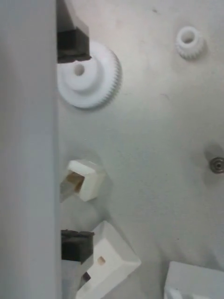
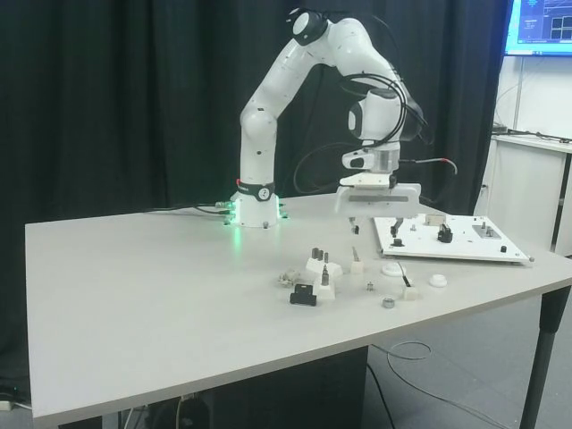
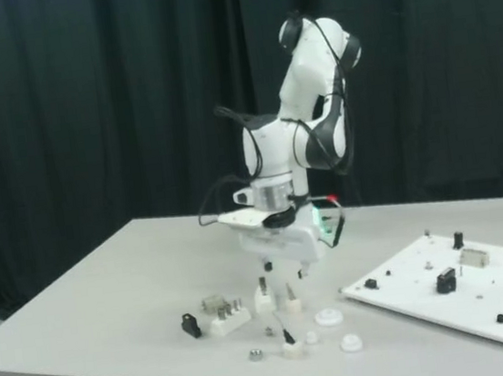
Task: Pick BNC.
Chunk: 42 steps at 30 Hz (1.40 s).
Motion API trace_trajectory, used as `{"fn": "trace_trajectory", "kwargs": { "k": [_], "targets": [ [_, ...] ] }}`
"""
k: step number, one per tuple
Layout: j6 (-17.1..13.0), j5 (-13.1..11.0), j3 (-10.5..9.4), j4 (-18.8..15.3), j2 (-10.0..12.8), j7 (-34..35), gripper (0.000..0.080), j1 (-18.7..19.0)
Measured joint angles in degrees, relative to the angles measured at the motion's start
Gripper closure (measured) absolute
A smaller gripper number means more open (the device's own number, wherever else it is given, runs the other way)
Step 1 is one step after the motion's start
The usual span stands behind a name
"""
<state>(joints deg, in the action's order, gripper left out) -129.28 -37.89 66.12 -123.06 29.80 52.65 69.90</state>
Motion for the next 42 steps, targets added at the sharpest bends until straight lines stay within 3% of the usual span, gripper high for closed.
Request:
{"fn": "trace_trajectory", "kwargs": {
  "k": [32,42],
  "targets": [
    [-7.84,0.09,-14.18,1.59,-0.34,4.47,0.0003,-14.69],
    [-9.79,1.90,-18.21,1.93,-0.34,4.23,0.0003,-18.21]
  ]
}}
